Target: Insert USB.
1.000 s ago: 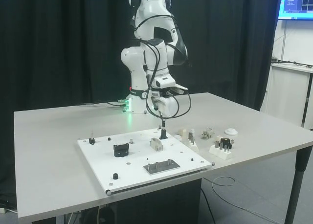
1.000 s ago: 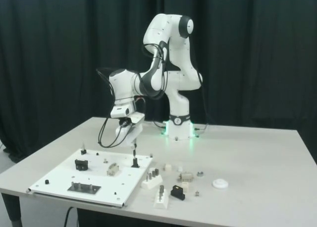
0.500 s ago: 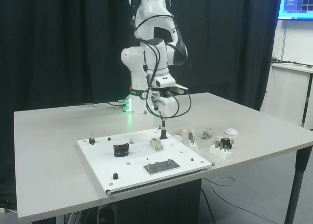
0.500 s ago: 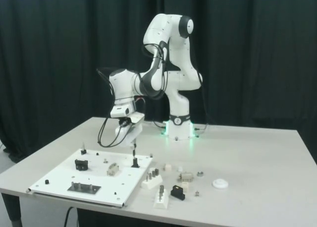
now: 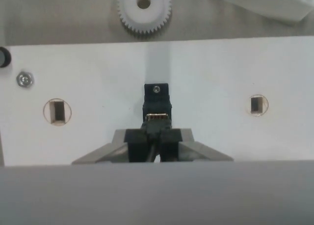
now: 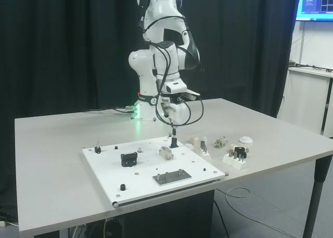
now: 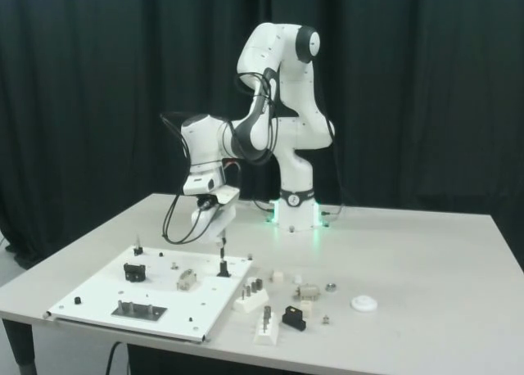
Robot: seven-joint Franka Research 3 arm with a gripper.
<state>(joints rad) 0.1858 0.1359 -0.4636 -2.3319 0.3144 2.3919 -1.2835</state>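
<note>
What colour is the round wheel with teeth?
White. The toothed gear shows best in the wrist view, on the grey table.

No text, label, brand, number or sign can be read in any of the views. The screen [image 6: 316, 4] at the upper corner of the first room view shows some marks, but they are too small to make out. The white board [image 6: 151, 168], the parts on the grey table [image 7: 426, 268] and the white arm [image 7: 274, 129] bear no legible writing.
</note>
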